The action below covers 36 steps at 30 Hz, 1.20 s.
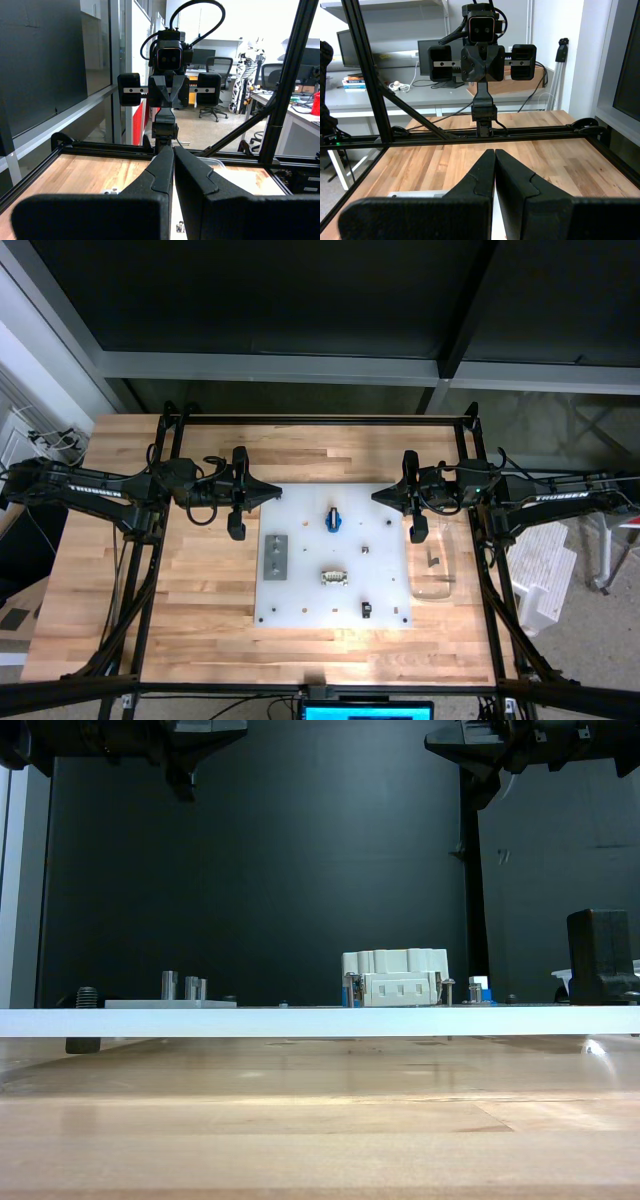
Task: Pick the 16mm bar and install on taskboard
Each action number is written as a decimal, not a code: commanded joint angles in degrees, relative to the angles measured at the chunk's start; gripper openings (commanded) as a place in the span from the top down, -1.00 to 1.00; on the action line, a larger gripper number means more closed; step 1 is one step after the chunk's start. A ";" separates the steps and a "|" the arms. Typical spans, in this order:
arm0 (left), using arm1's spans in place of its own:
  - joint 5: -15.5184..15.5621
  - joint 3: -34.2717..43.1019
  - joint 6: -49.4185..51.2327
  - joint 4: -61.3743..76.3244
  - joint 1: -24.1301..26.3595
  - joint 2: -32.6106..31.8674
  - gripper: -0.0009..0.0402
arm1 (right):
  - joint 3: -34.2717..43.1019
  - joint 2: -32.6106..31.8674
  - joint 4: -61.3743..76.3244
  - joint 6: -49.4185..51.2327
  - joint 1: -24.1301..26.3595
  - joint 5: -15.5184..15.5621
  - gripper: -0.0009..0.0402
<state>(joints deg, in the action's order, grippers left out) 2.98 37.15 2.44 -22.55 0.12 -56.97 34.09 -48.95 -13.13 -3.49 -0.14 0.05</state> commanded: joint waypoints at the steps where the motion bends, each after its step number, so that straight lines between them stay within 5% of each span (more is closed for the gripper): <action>1: -0.02 0.00 -0.02 0.00 -0.02 -0.02 0.96 | 0.02 -0.02 -0.02 -0.04 0.00 0.00 0.96; 21: -0.02 0.00 -0.02 0.00 -0.02 -0.02 0.96 | 0.04 0.09 1.46 -0.98 -0.09 0.00 0.96; 36: -0.02 0.00 -0.02 0.00 -0.02 -0.02 0.96 | 14.84 -0.11 41.27 -2.08 -1.90 -0.48 0.96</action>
<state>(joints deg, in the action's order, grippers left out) 2.96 37.15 2.44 -22.52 0.12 -56.97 47.92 -48.88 25.32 -5.28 -1.83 -0.40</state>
